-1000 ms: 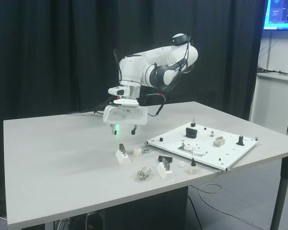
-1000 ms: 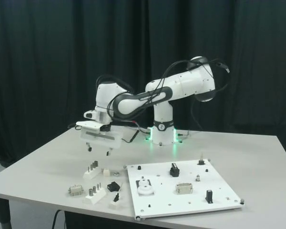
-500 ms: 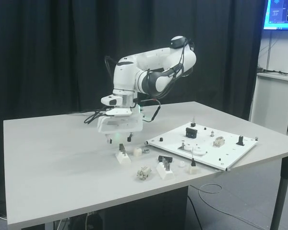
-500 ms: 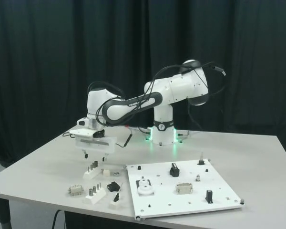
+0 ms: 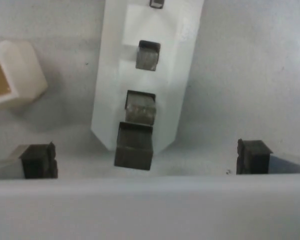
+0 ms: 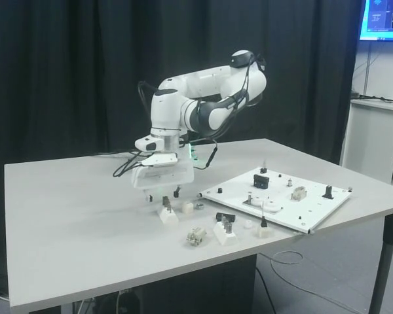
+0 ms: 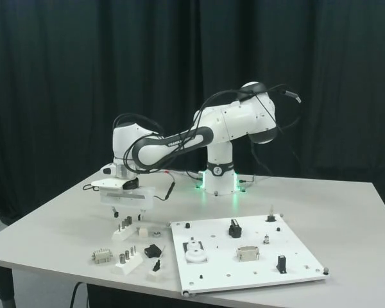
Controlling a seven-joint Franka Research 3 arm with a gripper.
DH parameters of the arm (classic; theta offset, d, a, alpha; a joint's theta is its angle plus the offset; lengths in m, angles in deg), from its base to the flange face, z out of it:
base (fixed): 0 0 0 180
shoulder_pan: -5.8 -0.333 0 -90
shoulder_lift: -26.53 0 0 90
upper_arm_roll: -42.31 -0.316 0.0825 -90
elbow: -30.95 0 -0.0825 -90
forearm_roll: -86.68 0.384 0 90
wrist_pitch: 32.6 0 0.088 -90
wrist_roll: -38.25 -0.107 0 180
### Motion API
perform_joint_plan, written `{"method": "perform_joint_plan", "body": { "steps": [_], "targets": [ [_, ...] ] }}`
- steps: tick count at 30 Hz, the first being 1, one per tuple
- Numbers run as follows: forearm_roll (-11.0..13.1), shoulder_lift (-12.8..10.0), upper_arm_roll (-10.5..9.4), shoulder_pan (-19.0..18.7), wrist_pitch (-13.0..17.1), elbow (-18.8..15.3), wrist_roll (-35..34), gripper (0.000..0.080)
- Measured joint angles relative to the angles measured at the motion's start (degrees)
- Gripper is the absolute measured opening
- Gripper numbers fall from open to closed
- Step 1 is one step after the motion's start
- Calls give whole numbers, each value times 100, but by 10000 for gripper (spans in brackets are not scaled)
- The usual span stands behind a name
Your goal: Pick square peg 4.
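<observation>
In the wrist view a small white block [image 5: 12,75] is seen on the grey table [image 5: 240,75], and beside it stands the white holder [image 5: 110,100] with square pegs in a row. The largest peg [image 5: 134,146] stands at the holder's pointed end, and it lies between the two black fingertips [image 5: 38,161], which are spread wide apart and touch nothing. In the room views the gripper [image 6: 162,194] is held low, just above the holder [image 7: 123,232], with the white board [image 7: 244,256] to its right.
</observation>
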Motion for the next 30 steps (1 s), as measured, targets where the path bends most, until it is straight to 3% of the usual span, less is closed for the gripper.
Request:
{"method": "perform_joint_plan", "body": {
  "steps": [30],
  "targets": [
    [-2,-35,-136,26,-111,22,0,800]
  ]
}}
